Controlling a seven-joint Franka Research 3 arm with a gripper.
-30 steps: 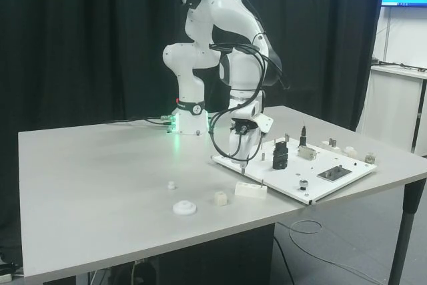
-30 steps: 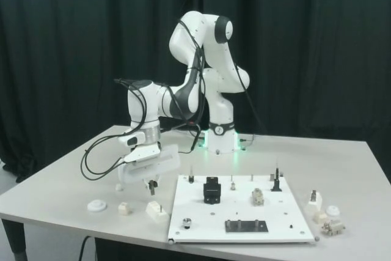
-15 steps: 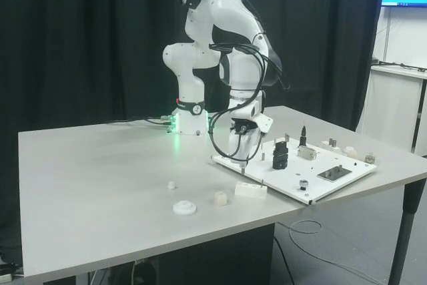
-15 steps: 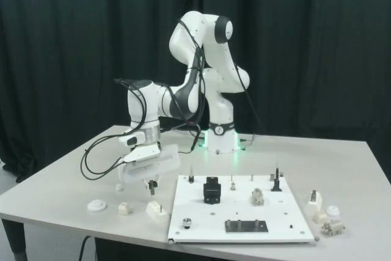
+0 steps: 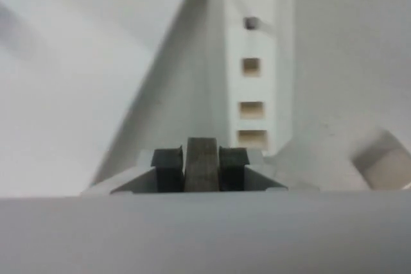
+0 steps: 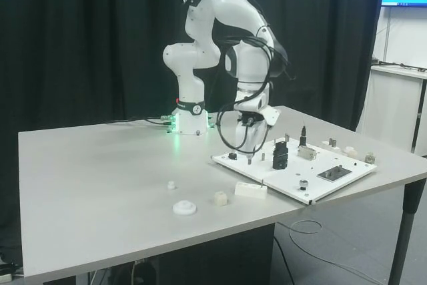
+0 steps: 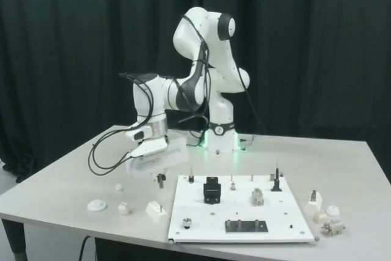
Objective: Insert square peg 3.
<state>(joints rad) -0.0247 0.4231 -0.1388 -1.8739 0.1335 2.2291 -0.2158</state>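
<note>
**Peg held above the block**

We see the gripper (image 5: 201,158) clamped on a dark square peg (image 5: 201,168), which stands upright between the two fingers (image 5: 167,162). In the second room view the gripper (image 7: 160,179) hangs clear of the table (image 7: 61,181), with the peg (image 7: 160,181) showing below it. The white block (image 7: 156,210) with its row of square holes lies on the table at about 6 o'clock from the gripper, just beside the white board (image 7: 281,224). A small cube (image 7: 124,208) and a disc (image 7: 96,205) lie at 9 o'clock from the block.
</note>
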